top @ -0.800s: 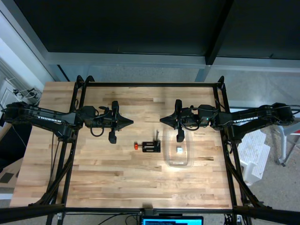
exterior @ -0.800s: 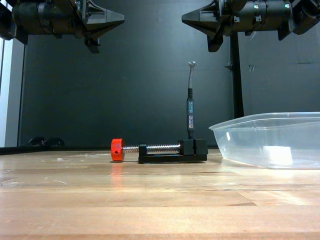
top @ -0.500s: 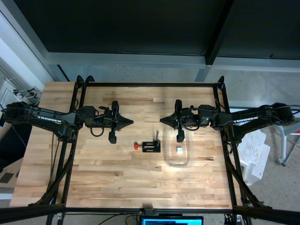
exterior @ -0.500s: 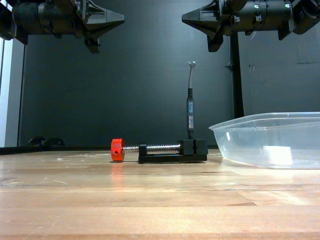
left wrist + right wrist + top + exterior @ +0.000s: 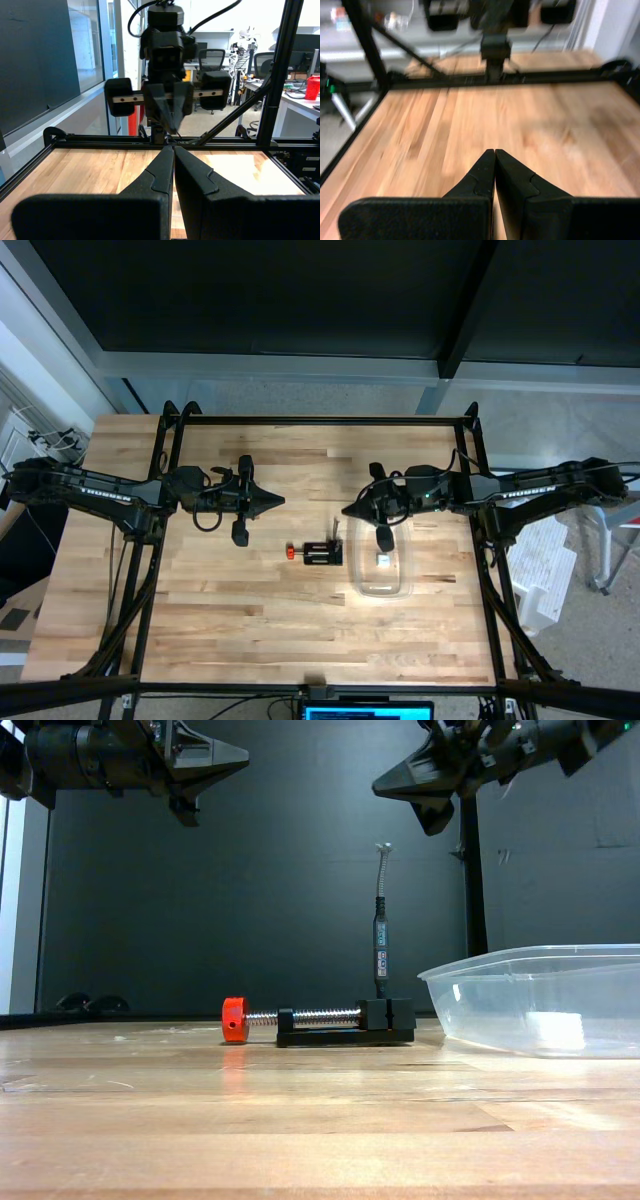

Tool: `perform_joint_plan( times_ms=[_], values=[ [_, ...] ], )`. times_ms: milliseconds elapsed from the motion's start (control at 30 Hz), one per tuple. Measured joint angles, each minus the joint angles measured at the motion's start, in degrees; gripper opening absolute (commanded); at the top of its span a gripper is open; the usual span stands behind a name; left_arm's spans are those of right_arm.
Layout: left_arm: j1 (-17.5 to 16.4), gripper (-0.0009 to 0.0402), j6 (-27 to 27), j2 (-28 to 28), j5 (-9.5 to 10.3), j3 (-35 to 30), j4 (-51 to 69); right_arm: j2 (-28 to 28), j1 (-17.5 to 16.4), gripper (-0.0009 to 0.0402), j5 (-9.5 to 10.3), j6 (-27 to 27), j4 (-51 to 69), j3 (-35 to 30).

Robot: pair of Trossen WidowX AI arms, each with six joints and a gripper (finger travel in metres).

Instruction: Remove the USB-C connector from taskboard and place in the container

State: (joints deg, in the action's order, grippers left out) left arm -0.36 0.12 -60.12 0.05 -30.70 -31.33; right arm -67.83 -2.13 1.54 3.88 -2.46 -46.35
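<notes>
The taskboard [image 5: 318, 553] [image 5: 345, 1021] is a small black clamp with an orange-red knob [image 5: 291, 552] [image 5: 234, 1019], lying mid-table. The USB-C connector [image 5: 381, 946] [image 5: 338, 531] stands upright in its right end, a thin dark stick with a springy cable tip. The clear container [image 5: 382, 578] [image 5: 500, 1005] sits just right of it and holds a small white piece [image 5: 382, 559]. My right gripper [image 5: 347, 511] [image 5: 378, 788] [image 5: 494, 151] is shut and empty, tilted down, high above the connector. My left gripper [image 5: 281, 502] [image 5: 245, 760] [image 5: 173, 148] hovers shut and empty, up and left of the taskboard.
A black frame [image 5: 320, 421] borders the wooden table. The left wrist view looks straight at the right arm [image 5: 167, 95] across the table. A screen [image 5: 367, 708] sits at the near edge.
The right arm has pitched its gripper downward and shifted slightly toward the near side and the taskboard. The left arm, taskboard, connector and container have not moved.
</notes>
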Motion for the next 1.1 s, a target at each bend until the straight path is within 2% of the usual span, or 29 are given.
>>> perform_joint_plan(
  times_ms=[133,233,400,833,933,1100],
  values=[
    [0.00,0.0000,0.00,0.00,-0.02,0.02,0.00,-0.02,-1.33,0.0000,-0.61,-0.09,9.64,-3.28],
    [0.00,0.0000,0.00,0.00,-0.02,0.02,0.00,-0.02,-2.03,0.0000,-2.16,-0.11,15.15,-5.09],
    [0.00,0.0000,0.00,0.00,0.00,0.00,0.00,-0.55,-2.71,0.0000,-3.32,0.26,22.29,-7.17],
    [0.00,0.0000,0.00,0.00,-0.02,0.00,0.00,-11.30,-3.76,0.0002,-3.63,0.33,41.94,-19.47],
    [0.00,0.0000,0.00,0.00,0.00,0.00,0.00,-14.49,-4.07,0.0019,-3.98,1.09,45.94,-22.21],
    [0.00,0.0000,-0.02,0.00,0.00,0.00,0.00,-19.67,-5.07,0.0076,-5.90,1.84,49.31,-26.03]
  ],
)
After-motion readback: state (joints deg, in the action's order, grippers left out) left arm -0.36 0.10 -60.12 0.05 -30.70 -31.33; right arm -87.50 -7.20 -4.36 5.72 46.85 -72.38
